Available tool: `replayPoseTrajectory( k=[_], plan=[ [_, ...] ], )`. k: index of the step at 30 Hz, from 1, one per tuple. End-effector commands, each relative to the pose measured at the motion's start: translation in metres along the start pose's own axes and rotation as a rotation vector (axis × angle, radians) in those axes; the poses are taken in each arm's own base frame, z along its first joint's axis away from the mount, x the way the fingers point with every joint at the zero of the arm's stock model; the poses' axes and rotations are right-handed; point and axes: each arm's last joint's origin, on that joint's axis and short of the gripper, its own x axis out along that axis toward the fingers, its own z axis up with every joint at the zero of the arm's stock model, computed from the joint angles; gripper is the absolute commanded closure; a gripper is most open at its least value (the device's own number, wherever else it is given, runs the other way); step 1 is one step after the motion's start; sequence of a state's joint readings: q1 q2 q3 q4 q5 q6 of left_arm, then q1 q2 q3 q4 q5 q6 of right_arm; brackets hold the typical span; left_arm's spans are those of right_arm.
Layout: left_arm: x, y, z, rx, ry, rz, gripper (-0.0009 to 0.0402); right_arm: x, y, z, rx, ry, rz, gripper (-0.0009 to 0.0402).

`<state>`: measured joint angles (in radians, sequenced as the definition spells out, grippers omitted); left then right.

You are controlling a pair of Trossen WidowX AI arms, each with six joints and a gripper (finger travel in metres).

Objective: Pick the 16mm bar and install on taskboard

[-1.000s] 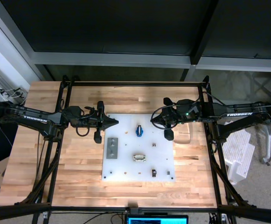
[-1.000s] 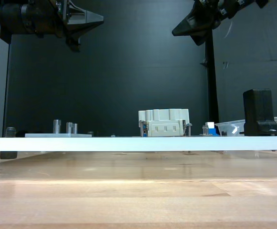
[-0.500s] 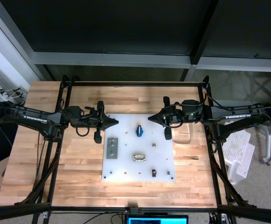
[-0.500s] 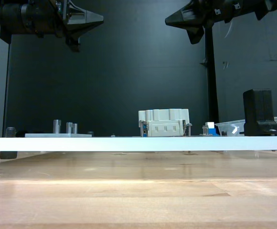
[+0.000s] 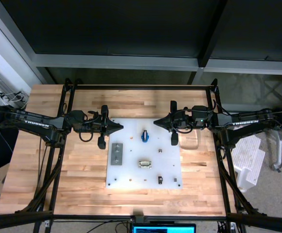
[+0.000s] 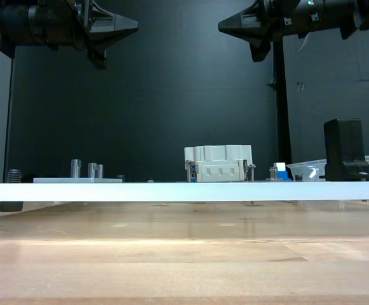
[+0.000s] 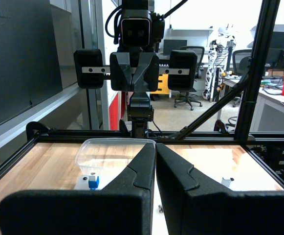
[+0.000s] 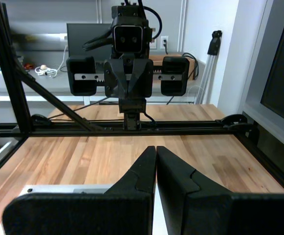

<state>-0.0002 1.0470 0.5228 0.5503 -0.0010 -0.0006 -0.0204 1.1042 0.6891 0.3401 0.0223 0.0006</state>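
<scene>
The right gripper (image 5: 155,122) is now pointing flat toward the left of the high view. A second ago it was drooping nose-down over the upper right of the taskboard (image 5: 131,145), and in the low view its tip is sitting higher than it was. The left gripper (image 5: 122,127) is hanging exactly where it was, over the board's upper left corner, facing the right one across the gap. Both claws are showing their fingers pressed together with nothing between them, as each wrist view confirms. The taskboard is lying flat in the middle of the wooden table (image 5: 82,184), unmoved. Counting up, two arms and two grippers are in play. One taskboard is carrying one grey block (image 5: 116,154), one blue knob (image 5: 145,136), one beige connector (image 5: 144,165) and one small black block (image 5: 159,180). Three short metal pegs (image 6: 92,169) are standing on the grey block in the low view. One clear tray (image 5: 191,138) is sitting just beside the board's right edge. The 16mm bar is not showing clearly enough to pick out in any view.
</scene>
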Motion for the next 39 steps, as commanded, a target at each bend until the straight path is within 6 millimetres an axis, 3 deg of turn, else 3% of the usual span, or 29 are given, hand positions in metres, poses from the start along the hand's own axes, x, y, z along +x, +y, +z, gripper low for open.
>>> replayPoseTrajectory(
  k=[1, 24, 39],
  plan=[
    [0.0, 0.0, 0.0, 0.0, 0.0, 0.0, 0.0393, -0.001, 0.0, -0.004, 0.004, -0.021, 0.0, 0.0393],
    [0.0, 0.0, 0.0, 0.0, 0.0, 0.0, 0.0393, -0.006, 0.001, -0.024, 0.056, -0.107, 0.022, 0.0393],
    [0.0, 0.0, 0.0, 0.0, 0.0, 0.0, 0.0393, -0.006, 0.001, -0.025, 0.055, -0.105, 0.023, 0.0393]
  ],
)
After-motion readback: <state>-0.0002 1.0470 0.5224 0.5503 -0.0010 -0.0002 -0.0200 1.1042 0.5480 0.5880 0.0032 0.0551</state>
